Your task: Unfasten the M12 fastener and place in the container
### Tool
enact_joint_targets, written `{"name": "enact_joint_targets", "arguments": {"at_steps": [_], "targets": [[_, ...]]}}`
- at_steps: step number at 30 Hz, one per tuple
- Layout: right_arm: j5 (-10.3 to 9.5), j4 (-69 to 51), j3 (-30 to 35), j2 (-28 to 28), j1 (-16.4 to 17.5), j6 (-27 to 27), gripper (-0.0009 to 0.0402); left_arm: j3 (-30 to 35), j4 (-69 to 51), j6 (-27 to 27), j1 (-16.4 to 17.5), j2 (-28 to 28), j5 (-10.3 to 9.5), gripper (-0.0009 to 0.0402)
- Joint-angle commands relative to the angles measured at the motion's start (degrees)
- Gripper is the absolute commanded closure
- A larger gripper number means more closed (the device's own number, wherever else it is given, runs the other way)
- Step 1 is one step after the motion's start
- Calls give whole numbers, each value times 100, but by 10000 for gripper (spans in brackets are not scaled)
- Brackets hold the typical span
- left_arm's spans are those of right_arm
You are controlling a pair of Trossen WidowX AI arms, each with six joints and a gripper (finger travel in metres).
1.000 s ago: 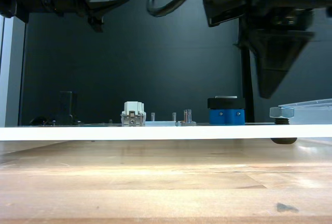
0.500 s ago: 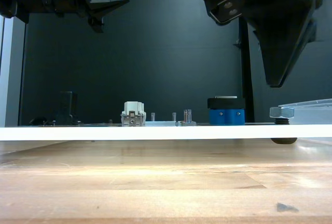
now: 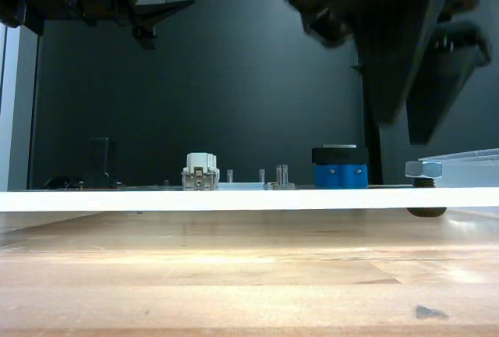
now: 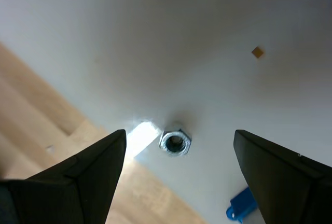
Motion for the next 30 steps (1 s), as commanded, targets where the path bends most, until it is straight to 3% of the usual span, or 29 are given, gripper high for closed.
{"name": "enact_joint_targets", "arguments": {"at_steps": [1,6,9,16,30], "targets": [[0,48,-17,107,7,-2,101,2,0,0,2,2,0,393],[-15,70,-50,146,9,133,114,2,0,0,0,2,0,393],[-236,87,-87,205,7,138,123,2,0,0,0,2,0,393],[-243,352,-166,227,4,179,149,2,0,0,0,2,0,393],[-286,363,-168,225,7,131,296,2,2,0,0,2,0,393]]}}
